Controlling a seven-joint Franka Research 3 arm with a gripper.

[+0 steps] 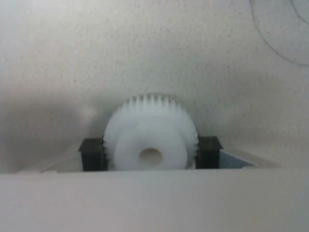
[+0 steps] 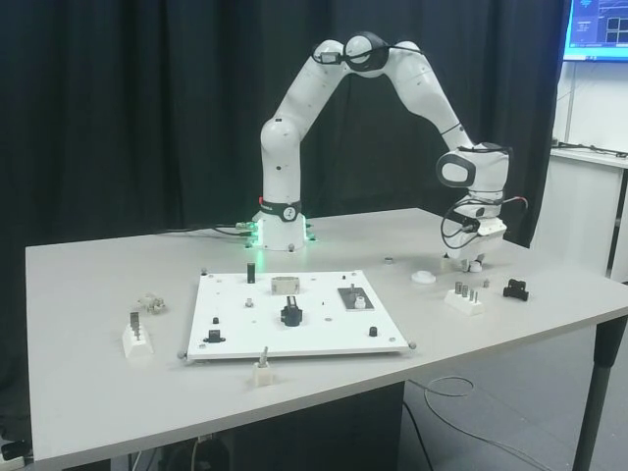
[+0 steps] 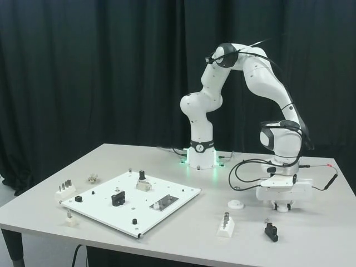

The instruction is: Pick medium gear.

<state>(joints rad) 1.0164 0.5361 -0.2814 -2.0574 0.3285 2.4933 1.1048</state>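
In the wrist view a white toothed gear (image 1: 150,137) with a round centre hole sits squeezed between my two black fingertips (image 1: 92,153), one on each side of it. My gripper (image 1: 150,154) is shut on this gear, a little above the grey table. In the first room view the gripper (image 2: 475,262) hangs low over the table's right side, near a small white disc (image 2: 423,277). The second room view shows the gripper (image 3: 282,207) just above the table, with the same disc (image 3: 236,204) to its left.
A white assembly board (image 2: 294,314) with small black and grey parts lies mid-table. Beside the gripper stand a white block with pegs (image 2: 464,298) and a small black part (image 2: 516,289). Another peg block (image 2: 137,339) sits at the left.
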